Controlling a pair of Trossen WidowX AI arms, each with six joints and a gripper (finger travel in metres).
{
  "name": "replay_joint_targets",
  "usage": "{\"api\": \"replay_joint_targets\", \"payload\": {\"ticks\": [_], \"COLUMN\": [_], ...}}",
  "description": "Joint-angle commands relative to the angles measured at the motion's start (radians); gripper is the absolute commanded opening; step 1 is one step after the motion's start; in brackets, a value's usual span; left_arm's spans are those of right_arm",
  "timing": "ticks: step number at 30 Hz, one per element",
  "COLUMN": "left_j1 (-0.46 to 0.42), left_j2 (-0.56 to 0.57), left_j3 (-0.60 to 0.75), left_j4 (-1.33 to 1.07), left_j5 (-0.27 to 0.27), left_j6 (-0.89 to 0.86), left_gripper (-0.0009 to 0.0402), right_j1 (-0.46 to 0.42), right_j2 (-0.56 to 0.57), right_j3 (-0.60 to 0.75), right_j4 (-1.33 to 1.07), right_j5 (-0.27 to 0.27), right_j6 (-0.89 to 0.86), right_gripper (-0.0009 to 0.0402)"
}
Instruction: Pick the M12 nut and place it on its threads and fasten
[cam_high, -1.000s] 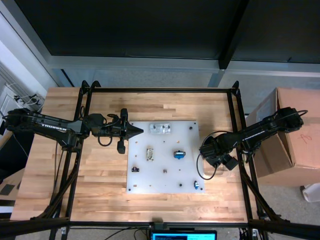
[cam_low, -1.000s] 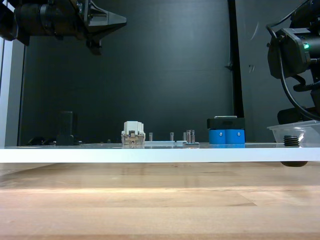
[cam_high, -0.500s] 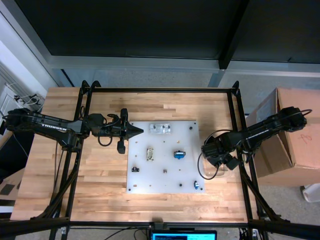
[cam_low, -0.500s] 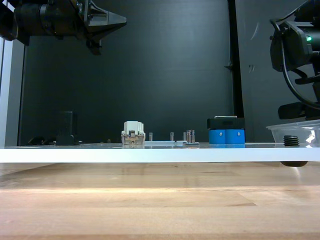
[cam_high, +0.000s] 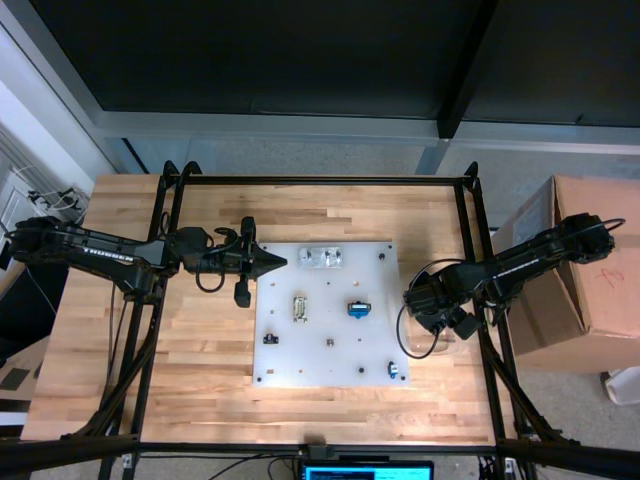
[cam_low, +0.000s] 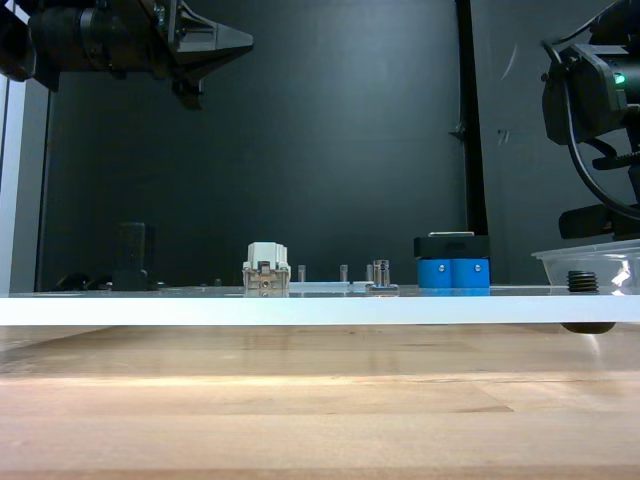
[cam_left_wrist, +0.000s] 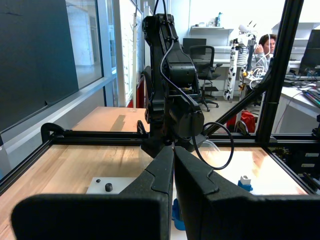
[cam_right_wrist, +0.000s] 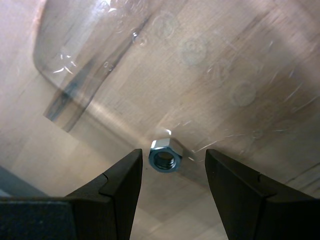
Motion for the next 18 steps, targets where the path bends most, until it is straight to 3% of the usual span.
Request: {"api": "replay_joint_targets", "payload": {"ticks": [1, 13, 18], "left_j1": [0.000, 0.000, 0.000], "left_j2": [0.000, 0.000, 0.000], "left_j3": [0.000, 0.000, 0.000], "left_j4": [0.000, 0.000, 0.000], "left_j5": [0.000, 0.000, 0.000], "left_j6": [0.000, 0.000, 0.000], "left_gripper": [0.0000, 0.0000, 0.0000], "right_j1": [0.000, 0.000, -0.001], "right_j2": [0.001, 0.028, 0.028], "right_j3": [-0.001, -0.017, -0.021], "right_j4": [-0.001, 0.023, 0.028], "right_j5": [-0.001, 0.000, 0.010], "right_j6": [-0.001, -0.014, -0.014], "right_gripper": [0.0173, 0.0172, 0.0153]}}
